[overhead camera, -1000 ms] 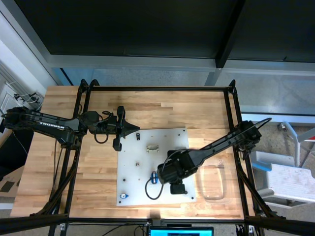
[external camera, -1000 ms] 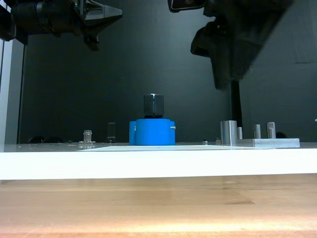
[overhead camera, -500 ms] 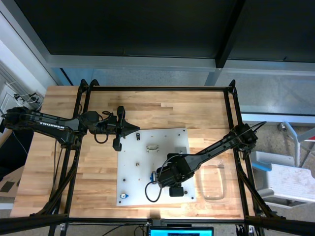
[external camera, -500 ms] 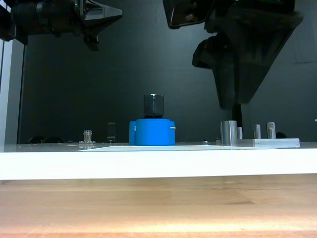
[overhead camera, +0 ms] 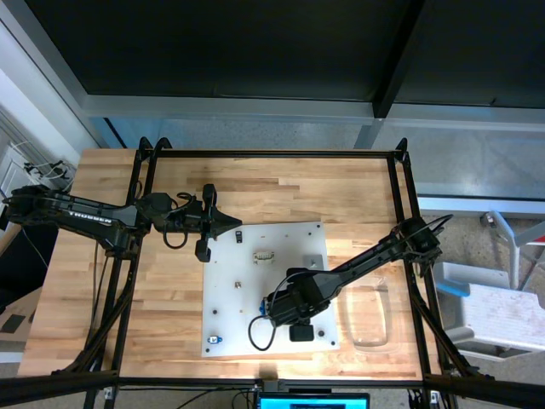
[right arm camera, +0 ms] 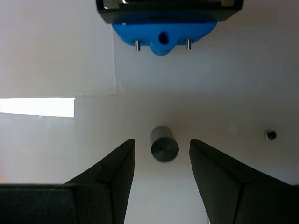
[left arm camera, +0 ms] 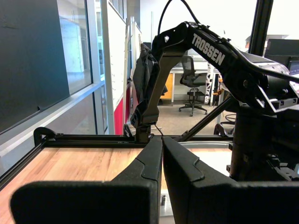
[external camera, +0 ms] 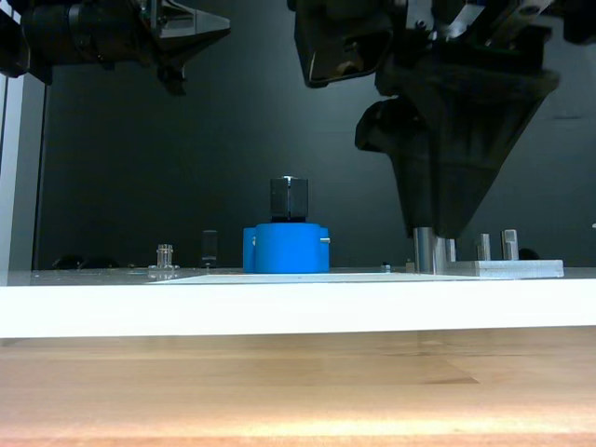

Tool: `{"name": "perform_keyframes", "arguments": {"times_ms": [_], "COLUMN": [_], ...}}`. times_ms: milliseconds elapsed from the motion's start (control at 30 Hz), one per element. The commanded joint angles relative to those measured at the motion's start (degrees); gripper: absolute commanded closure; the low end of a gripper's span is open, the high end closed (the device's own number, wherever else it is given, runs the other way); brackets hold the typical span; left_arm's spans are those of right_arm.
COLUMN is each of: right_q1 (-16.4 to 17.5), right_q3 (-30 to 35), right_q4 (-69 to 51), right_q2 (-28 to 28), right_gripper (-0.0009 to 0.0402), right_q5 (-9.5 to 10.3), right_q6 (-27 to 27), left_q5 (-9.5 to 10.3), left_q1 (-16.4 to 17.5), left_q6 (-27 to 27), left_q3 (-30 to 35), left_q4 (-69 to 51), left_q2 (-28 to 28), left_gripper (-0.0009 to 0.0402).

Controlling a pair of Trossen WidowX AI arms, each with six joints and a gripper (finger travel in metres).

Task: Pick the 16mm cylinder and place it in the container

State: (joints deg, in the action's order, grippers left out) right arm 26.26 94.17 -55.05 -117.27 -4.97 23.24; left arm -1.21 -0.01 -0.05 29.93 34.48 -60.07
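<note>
Right arm (overhead camera: 375, 256) reaching down, left arm (overhead camera: 81, 215) held level.
The right arm slants in from the table's (overhead camera: 102, 281) right edge, its wrist bent so that the right gripper (right arm camera: 161, 141) points straight down, low over the near half of the white board (overhead camera: 298, 234), fingers spread apart. The left arm stretches from the left edge. The left gripper (overhead camera: 232, 223) hangs high above the board's far left corner, fingers pressed together.

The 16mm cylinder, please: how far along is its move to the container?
Approach done: the right claw is open either side of the 16mm cylinder on the board. Closing, lifting and carrying to the container remain. The left claw is shut, parked by the board's far-left corner.
</note>
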Motion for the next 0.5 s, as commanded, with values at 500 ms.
{"name": "perform_keyframes", "arguments": {"times_ms": [500], "right_q1": [-0.42], "right_q3": [-0.02], "right_q4": [0.55], "right_q2": [-1.33], "right_gripper": [0.0249], "right_q5": [0.07], "right_q6": [0.07], "left_q5": [-0.02], "left_q1": [0.0], "left_q6": [0.02], "left_q3": [0.02], "left_q4": [0.02], "left_q2": [-0.02], "left_gripper": [0.0393]}}
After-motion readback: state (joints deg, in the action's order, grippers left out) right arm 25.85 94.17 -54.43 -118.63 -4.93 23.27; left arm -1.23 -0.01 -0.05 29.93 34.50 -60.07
